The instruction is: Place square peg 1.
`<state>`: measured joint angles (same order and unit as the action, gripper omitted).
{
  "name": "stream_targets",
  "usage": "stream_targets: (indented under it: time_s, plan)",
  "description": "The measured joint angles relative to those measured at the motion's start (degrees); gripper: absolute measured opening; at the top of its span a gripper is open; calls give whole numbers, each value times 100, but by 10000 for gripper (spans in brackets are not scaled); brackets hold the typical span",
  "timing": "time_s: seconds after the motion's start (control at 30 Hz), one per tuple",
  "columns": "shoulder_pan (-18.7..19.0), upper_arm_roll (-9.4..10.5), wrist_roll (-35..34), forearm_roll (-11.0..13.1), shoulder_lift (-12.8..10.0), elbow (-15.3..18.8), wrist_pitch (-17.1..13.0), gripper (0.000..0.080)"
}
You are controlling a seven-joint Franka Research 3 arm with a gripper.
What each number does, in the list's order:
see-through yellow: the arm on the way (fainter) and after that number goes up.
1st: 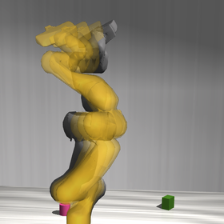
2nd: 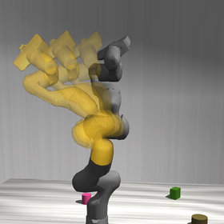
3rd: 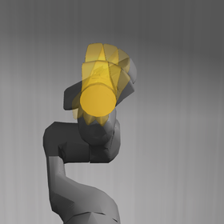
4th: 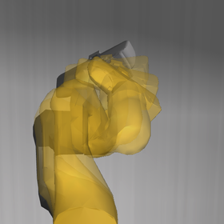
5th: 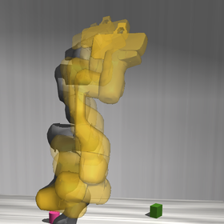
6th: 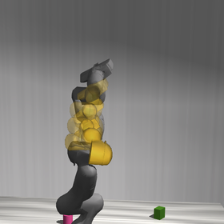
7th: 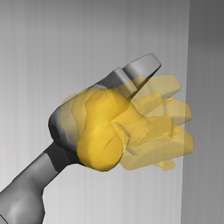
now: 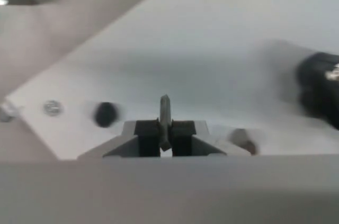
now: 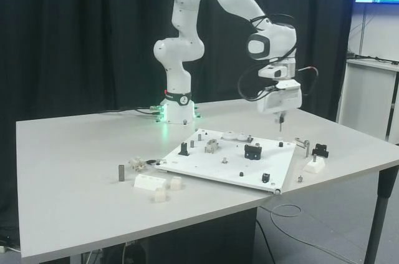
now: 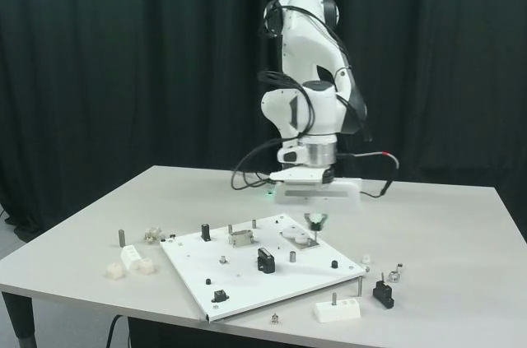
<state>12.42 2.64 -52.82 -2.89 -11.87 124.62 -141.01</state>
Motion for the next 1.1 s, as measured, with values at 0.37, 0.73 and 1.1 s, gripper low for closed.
stream_targets:
  time_s: [0.37, 0.73, 1.1]
  plan:
    - [384, 241, -638, 0, -358, -287, 1, 44]
    - [905, 246, -1295, -143, -667, -485, 103, 44]
    - [1241, 247, -1912, -259, -834, -523, 196, 44]
